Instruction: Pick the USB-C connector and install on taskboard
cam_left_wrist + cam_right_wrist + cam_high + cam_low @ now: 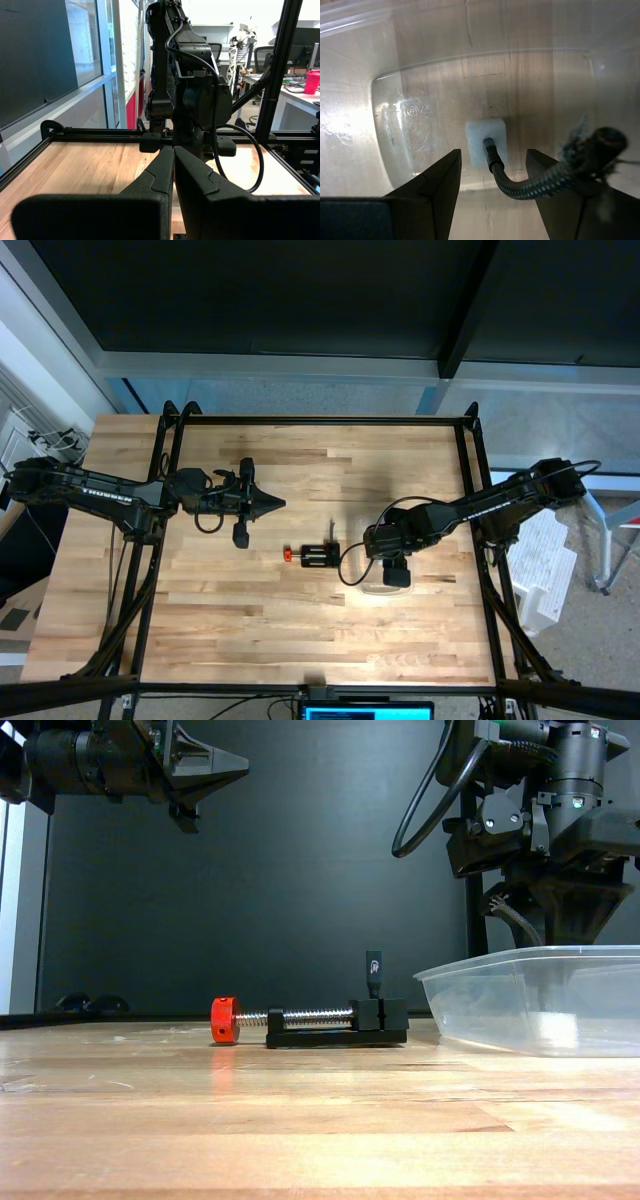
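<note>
The USB-C connector (490, 152) is a slim black plug at the end of a braided cable (535, 185). Its tip rests on a whitish square (479, 134) inside the clear tray (385, 105). My right gripper (493, 156) hangs open straight above it, one finger on each side, touching nothing. The taskboard (318, 557) (335, 1028) is a black block with an orange-red knob (225, 1019). It lies on the table left of the tray, and a short dark piece (373, 972) stands upright on it. My left gripper (280, 503) (173, 150) is shut and empty, held high at the left.
The clear tray (480, 1005) (372, 590) sits just right of the taskboard, its rim about as high as the upright piece. A looping cable (348, 570) hangs off the right arm beside the tray. A black frame rail (320, 421) borders the wooden table.
</note>
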